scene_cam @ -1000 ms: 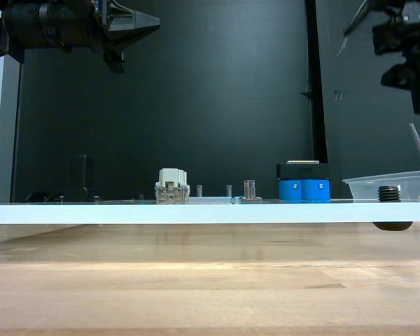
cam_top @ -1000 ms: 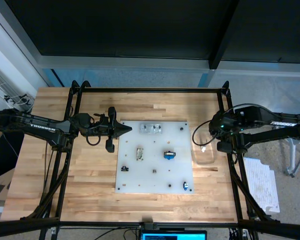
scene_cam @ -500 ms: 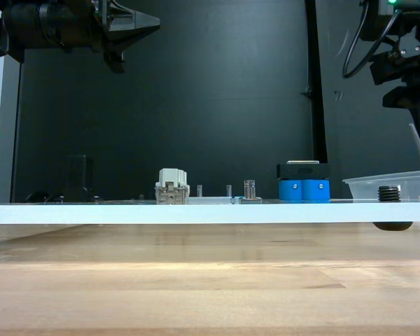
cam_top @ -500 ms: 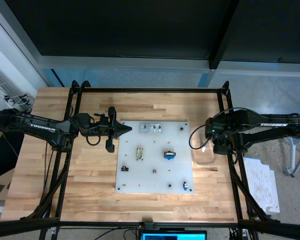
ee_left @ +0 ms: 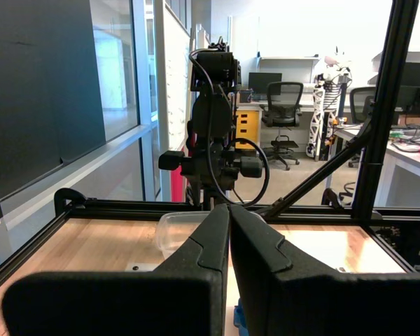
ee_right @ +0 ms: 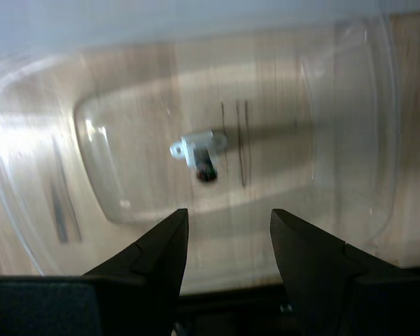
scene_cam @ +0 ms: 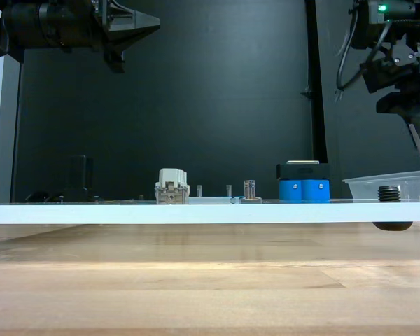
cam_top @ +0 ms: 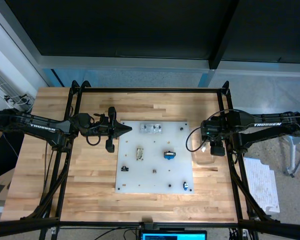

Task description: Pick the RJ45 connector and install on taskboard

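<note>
Pale wooden table [cam_top: 90,190] inside a black frame, dark wall beyond. Nearest on it, the taskboard [cam_top: 140,175]: flat, white, carrying blue, black and silver fixtures. Just beside its right edge, a clear tray [cam_top: 204,161], shallow and round-cornered. Right gripper [ee_right: 227,234] poised above the tray and pointing down into it, fingers spread apart, nothing between them. Step in hand judged as the pick, not yet begun. Recommended: descend straight; centre the gap over the RJ45 connector [ee_right: 198,148]; turn the wrist so the pads meet the plug's longer sides; stop short of the tray floor; close gently. A tiny, light part, likely to skid or flip if touched by one finger first, and the tray itself likely to shift if pressed. Tray contents: the connector alone, lying loose near the middle of the floor and clear of the walls, with a small dark spot touching it, nature not determinable. Farther back, left gripper [cam_top: 124,129] parked high over the board's left edge, fingers pressed together, empty.
</note>
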